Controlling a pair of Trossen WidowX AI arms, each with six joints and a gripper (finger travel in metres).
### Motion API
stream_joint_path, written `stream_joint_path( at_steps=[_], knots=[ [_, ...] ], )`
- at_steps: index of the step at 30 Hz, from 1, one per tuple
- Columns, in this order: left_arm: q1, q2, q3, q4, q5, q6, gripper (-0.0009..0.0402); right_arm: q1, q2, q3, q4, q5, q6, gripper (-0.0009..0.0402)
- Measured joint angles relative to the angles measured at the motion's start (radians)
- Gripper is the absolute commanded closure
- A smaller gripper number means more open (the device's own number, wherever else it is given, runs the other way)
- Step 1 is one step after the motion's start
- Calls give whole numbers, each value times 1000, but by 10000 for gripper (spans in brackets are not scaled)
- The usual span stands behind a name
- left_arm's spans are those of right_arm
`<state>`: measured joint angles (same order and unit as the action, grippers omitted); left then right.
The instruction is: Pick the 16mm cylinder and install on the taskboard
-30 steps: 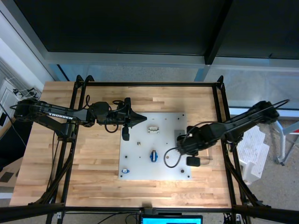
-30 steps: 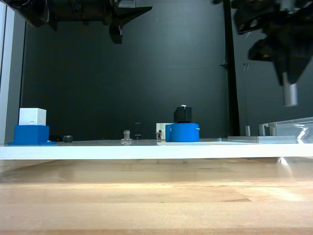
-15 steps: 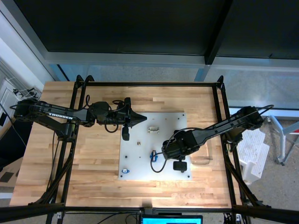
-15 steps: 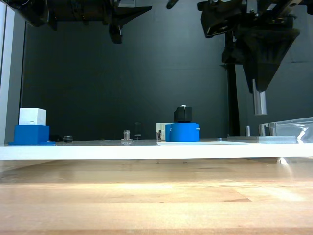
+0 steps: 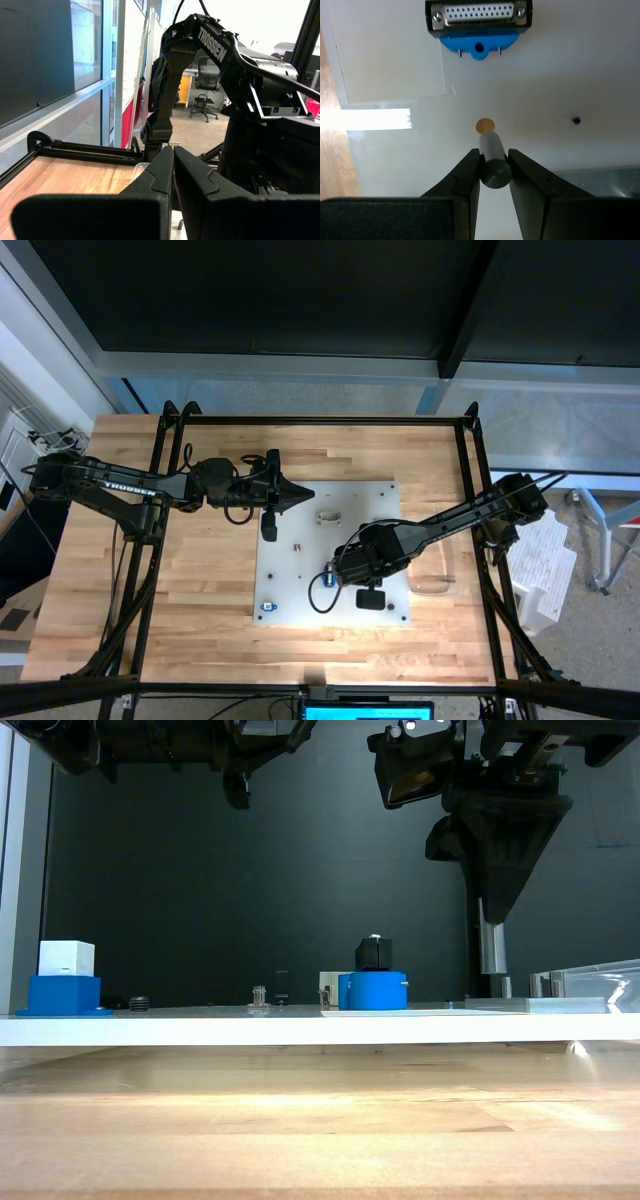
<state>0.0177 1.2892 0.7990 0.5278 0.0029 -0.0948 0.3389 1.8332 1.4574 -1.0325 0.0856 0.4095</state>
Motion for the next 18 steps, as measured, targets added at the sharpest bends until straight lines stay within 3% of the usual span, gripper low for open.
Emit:
stream_joint_path(
  at_steps=[18],
  knots=[
    [0,0,0,0,0,0,393,0,32,-23,56,0,3,382]
  ],
)
